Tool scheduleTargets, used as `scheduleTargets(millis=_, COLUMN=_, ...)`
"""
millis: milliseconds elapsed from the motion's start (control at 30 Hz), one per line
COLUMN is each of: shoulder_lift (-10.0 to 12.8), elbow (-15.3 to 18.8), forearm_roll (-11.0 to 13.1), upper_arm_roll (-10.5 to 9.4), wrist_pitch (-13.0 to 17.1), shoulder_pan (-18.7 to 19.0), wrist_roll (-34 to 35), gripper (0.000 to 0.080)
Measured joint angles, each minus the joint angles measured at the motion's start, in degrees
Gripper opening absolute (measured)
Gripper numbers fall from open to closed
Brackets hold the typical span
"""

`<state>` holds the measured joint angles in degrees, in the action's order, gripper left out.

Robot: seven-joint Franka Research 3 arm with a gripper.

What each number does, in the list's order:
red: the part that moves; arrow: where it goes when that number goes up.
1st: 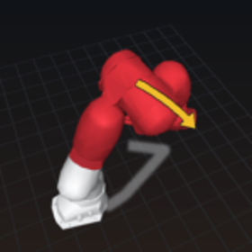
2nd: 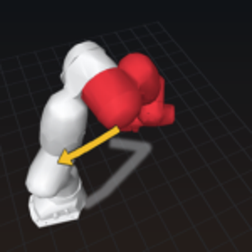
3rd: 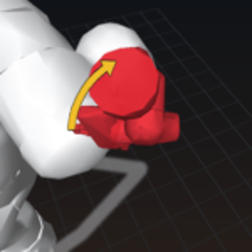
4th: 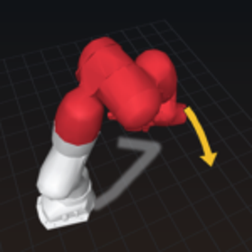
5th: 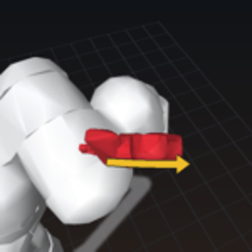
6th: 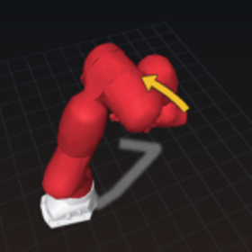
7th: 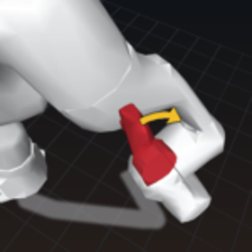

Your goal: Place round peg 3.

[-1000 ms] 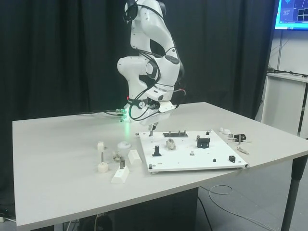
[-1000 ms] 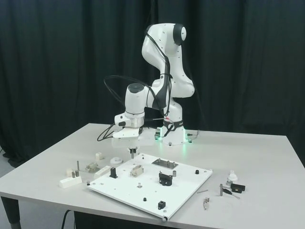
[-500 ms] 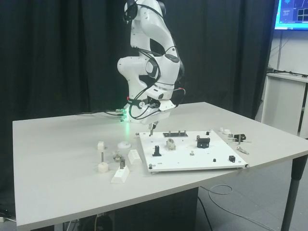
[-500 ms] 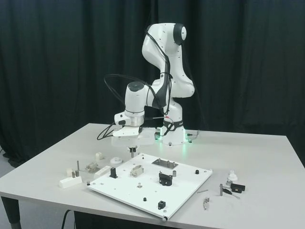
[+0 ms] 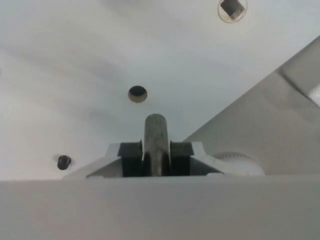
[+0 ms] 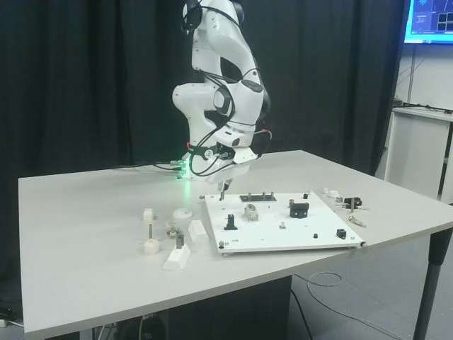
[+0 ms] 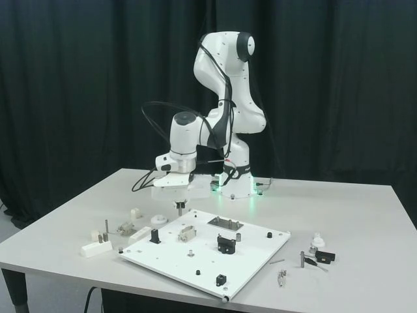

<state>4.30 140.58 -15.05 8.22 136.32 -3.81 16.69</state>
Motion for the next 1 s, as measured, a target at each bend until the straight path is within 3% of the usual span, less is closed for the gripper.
scheduleTargets(millis=1000, shoulder_lift=0.9, elbow=-0.2, forearm_roll=-0.2, upper_arm_roll=1.60, wrist_pitch=2.6, shoulder_pan=0.0, wrist_roll=-1.5, gripper=0.0113)
